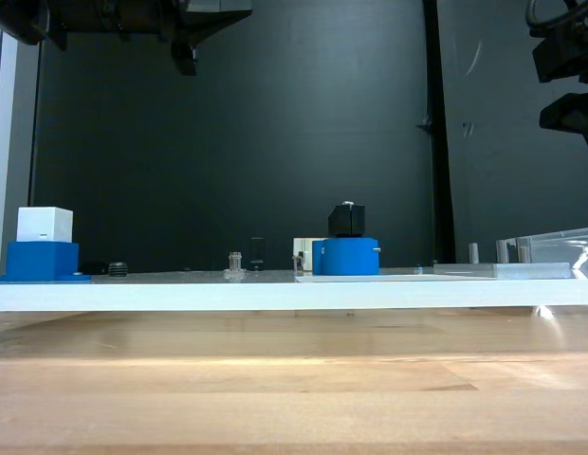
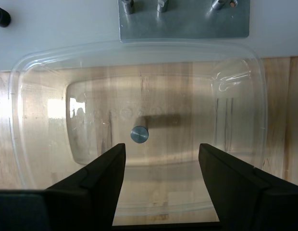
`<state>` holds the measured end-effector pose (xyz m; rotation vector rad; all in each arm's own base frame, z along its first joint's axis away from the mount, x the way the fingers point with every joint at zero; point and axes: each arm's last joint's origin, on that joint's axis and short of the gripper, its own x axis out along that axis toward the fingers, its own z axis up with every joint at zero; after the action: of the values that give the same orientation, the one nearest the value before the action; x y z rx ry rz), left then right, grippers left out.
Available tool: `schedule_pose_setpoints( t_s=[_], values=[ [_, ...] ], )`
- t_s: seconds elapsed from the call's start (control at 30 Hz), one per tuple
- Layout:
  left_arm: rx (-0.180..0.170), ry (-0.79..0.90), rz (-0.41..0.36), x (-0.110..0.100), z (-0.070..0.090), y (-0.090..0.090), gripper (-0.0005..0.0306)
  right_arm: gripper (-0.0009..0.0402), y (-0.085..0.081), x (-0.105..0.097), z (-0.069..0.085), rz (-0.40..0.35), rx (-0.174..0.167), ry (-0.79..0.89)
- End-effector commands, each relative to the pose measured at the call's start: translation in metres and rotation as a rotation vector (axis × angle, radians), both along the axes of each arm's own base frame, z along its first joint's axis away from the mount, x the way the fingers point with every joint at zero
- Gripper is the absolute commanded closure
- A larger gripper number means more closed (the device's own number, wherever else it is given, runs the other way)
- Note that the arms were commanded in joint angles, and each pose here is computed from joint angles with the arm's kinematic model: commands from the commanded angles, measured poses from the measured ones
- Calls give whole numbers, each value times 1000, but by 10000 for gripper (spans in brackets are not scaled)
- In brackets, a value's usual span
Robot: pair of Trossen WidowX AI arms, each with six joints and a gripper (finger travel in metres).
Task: Pick the 16mm cylinder and install on the taskboard
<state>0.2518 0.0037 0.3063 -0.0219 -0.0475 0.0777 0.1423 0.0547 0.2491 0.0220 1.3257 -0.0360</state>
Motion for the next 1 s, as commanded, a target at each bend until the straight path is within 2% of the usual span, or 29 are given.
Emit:
schedule_pose_setpoints(
  t_s=[0.03, 0.47, 1.0],
  values=[
    [0, 0, 0, 0, 0, 0, 300, 167, 0, 0, 0, 2, 0, -2],
    [0, 0, 0, 0, 0, 0, 300, 165, 2, 1, -2, 9, -4, 7],
    [0, 0, 0, 0, 0, 0, 300, 165, 5, 4, -16, 16, -24, 56]
  ],
)
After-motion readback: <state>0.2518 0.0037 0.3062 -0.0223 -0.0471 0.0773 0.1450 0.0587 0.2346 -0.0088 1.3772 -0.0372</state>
